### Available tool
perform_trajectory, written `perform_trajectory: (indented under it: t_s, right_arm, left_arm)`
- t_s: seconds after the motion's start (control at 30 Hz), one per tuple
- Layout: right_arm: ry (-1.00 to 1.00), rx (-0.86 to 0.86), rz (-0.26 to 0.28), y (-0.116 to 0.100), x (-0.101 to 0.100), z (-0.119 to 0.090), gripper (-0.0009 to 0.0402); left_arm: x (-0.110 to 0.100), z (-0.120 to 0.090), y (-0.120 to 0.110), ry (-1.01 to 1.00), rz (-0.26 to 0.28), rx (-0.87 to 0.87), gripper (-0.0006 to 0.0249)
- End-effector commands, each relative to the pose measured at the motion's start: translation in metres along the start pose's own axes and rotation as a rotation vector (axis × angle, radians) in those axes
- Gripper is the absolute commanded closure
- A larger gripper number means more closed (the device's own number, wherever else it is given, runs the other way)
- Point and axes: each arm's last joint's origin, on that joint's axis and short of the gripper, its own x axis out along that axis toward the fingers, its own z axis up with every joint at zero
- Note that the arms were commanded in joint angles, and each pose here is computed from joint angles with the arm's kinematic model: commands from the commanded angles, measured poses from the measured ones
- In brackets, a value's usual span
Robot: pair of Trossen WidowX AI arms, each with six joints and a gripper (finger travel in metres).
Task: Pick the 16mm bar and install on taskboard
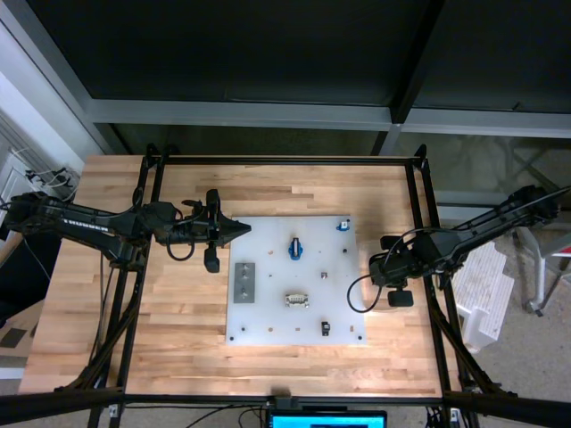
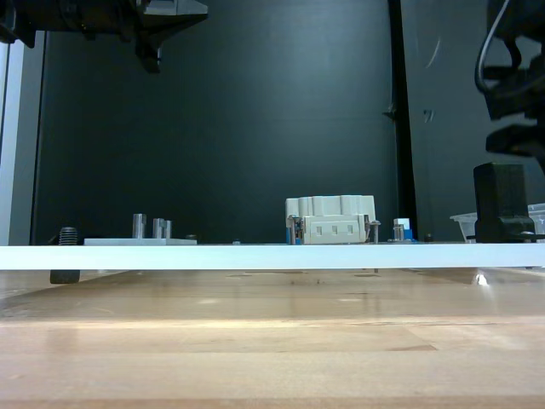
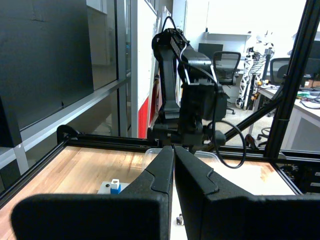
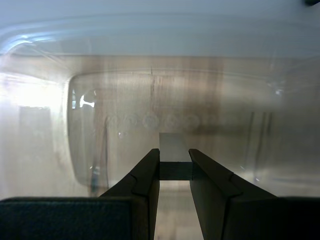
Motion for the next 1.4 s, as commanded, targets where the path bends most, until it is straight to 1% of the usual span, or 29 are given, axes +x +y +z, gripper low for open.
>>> perform_trajectory:
  t_s: [0.03, 0.17, 0.3, 0.43, 0.6, 0.77, 0.9, 1.07, 1.4]
  right_arm:
    - [-0.009, 0.001, 0.002, 0.000, -0.015, 0.004, 0.0371]
    - [-0.035, 0.005, 0.009, 0.000, -0.032, 0.010, 0.0370]
    - [-0.065, 0.007, 0.020, 0.001, -0.040, 0.015, 0.0370]
    - [-0.070, 0.008, 0.022, 0.001, -0.042, 0.016, 0.0371]
    - [-0.041, 0.009, 0.012, 0.000, -0.041, 0.013, 0.0371]
    - [-0.028, 0.069, 0.010, 0.002, -0.040, 0.016, 0.0371]
    - [-0.020, 0.083, 0.011, 0.009, -0.040, 0.025, 0.0371]
    - [-0.005, 0.078, 0.008, 0.020, -0.039, 0.042, 0.0371]
    - [0.014, 0.075, 0.011, 0.052, -0.034, 0.067, 0.0371]
  left_arm:
    - [0.000, 0.000, 0.000, 0.000, 0.000, 0.000, 0.0242]
    - [0.000, 0.000, 0.000, 0.000, 0.000, 0.000, 0.0242]
    - [0.000, 0.000, 0.000, 0.000, 0.000, 0.000, 0.0242]
    - [0.000, 0.000, 0.000, 0.000, 0.000, 0.000, 0.0242]
    - [0.000, 0.000, 0.000, 0.000, 0.000, 0.000, 0.0242]
    - [0.000, 0.000, 0.000, 0.000, 0.000, 0.000, 0.0242]
    - [0.000, 0.000, 0.000, 0.000, 0.000, 0.000, 0.0242]
    - [0.000, 0.000, 0.000, 0.000, 0.000, 0.000, 0.0242]
    - [0.000, 0.000, 0.000, 0.000, 0.000, 0.000, 0.0242]
